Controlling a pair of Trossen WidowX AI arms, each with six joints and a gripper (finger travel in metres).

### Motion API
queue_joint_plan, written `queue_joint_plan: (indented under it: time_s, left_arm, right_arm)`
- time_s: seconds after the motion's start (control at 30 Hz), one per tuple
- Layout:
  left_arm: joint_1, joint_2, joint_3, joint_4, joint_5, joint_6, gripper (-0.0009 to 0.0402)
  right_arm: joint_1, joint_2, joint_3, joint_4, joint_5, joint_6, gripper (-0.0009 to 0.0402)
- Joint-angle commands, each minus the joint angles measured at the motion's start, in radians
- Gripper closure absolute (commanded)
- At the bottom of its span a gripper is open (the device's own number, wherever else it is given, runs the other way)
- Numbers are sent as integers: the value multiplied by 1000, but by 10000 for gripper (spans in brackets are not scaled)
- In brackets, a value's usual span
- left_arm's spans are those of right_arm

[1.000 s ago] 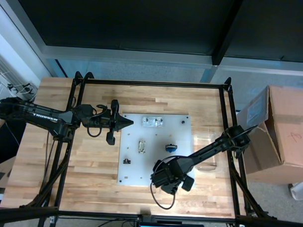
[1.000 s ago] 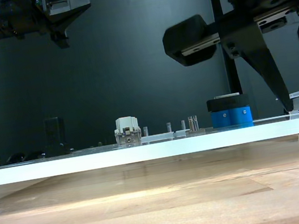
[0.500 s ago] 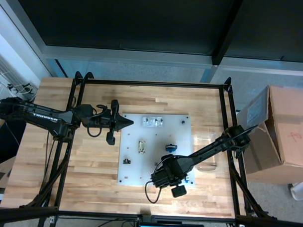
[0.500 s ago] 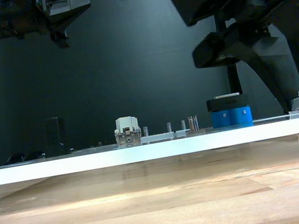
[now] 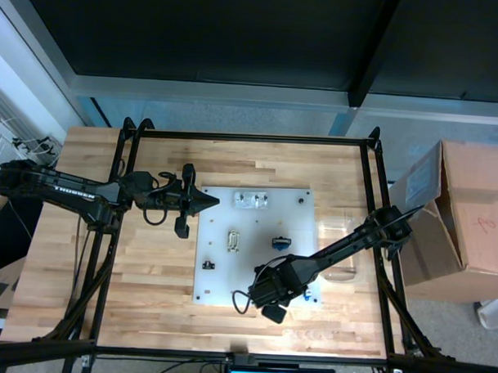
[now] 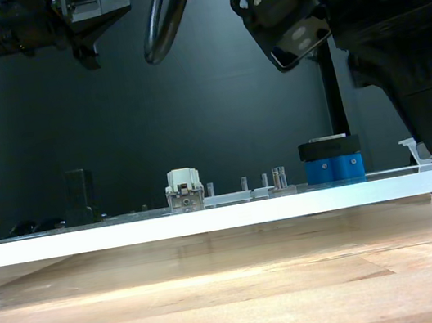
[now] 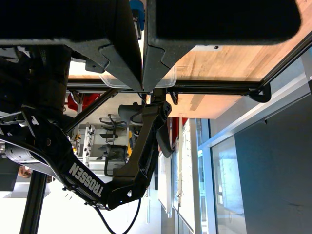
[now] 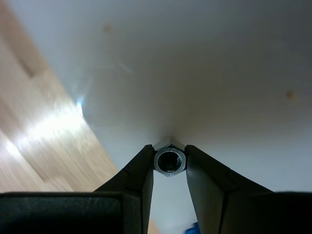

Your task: Pick the M12 nut and place it on its threads and fasten

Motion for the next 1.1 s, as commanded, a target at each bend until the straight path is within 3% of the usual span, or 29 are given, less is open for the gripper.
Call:
queue_joint_plan:
  time_s: [0.03, 0.37, 0.6, 0.93, 1.1]
  left_arm:
    - [0, 0, 0, 0, 0, 0, 393]
    - [0, 0, 0, 0, 0, 0, 393]
    - [0, 0, 0, 0, 0, 0, 393]
    - [0, 0, 0, 0, 0, 0, 393]
    - [0, 0, 0, 0, 0, 0, 393]
  right_arm:
    - [1, 0, 1, 16, 2, 114, 334]
    - [2, 0, 1, 18, 2, 670, 334]
    - [2, 0, 1, 18, 1, 794, 334]
    - [7, 0, 1, 19, 2, 1229, 334]
    - [8, 0, 1, 18, 2, 1315, 334]
